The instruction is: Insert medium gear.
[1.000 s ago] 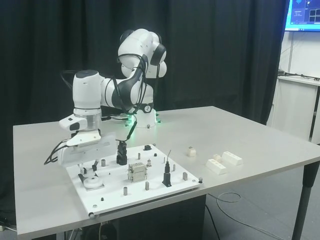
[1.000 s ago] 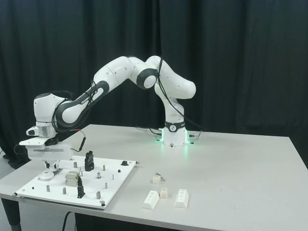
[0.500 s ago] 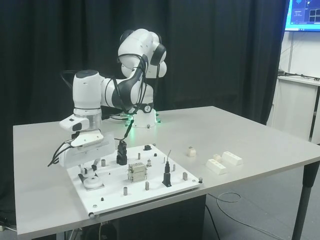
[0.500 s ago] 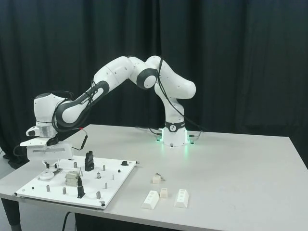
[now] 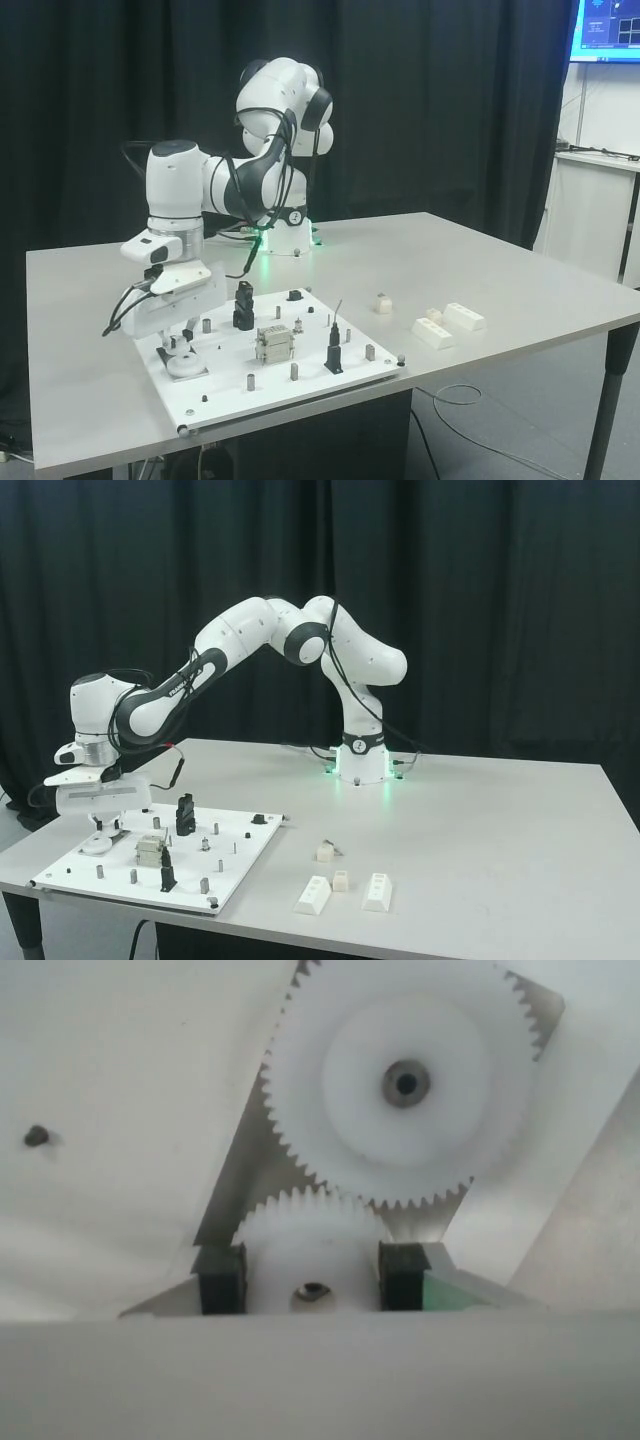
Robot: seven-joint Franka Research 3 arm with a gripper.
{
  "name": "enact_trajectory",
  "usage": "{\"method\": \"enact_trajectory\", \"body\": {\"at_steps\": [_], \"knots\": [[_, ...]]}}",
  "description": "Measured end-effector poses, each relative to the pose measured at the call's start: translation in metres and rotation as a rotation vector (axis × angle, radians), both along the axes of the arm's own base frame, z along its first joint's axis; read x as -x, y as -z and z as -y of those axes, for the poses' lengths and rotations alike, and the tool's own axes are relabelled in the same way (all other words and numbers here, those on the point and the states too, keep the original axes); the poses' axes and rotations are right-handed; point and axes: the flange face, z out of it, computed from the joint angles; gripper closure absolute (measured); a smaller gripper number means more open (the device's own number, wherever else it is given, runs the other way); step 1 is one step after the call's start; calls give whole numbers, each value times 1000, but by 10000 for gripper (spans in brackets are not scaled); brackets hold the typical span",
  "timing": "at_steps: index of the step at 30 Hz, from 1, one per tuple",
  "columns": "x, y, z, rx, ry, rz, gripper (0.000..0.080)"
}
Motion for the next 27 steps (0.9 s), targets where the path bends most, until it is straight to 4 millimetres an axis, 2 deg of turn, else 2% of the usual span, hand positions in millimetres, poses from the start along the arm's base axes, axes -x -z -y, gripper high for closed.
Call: {"method": "enact_trajectory", "body": {"at_steps": [10, 27], "knots": [[0, 0, 0, 0, -10, 0, 522], [0, 1, 0, 2, 124, 4, 522]]}}
